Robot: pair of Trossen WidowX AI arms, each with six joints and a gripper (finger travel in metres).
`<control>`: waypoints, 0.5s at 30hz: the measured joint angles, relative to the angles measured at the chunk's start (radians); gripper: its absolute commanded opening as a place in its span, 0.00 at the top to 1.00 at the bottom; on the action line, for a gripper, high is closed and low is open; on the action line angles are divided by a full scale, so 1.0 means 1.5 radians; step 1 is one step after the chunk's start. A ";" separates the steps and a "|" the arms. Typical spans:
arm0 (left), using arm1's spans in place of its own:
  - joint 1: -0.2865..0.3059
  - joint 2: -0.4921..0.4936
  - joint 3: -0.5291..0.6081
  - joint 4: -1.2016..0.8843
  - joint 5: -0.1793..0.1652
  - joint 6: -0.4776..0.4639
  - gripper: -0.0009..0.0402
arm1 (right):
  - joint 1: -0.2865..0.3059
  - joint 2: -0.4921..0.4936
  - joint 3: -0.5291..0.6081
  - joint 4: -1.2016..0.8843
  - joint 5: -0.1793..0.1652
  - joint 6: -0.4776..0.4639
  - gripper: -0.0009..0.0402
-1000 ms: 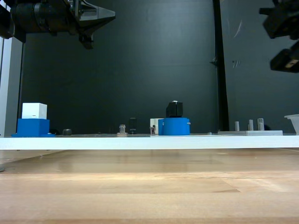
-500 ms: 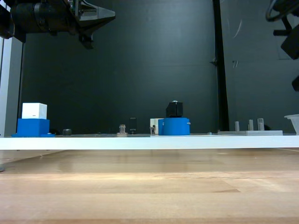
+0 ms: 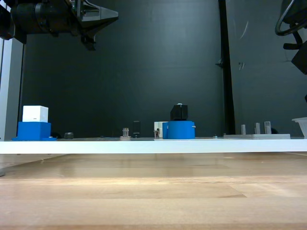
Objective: Pick the 16mm cylinder and place it in the container
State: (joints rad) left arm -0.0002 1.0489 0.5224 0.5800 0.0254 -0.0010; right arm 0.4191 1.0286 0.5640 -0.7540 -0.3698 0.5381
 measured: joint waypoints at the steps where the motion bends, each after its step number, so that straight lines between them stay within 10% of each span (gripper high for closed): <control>1: 0.000 0.000 0.000 0.000 0.000 0.000 0.98 | 0.000 0.000 -0.005 0.006 0.000 0.003 0.92; 15: 0.000 0.000 0.000 0.000 0.000 0.000 0.98 | 0.000 0.000 -0.031 0.038 0.006 0.010 0.77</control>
State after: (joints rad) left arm -0.0002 1.0489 0.5228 0.5804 0.0250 -0.0006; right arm 0.4187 1.0290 0.5179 -0.6975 -0.3611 0.5533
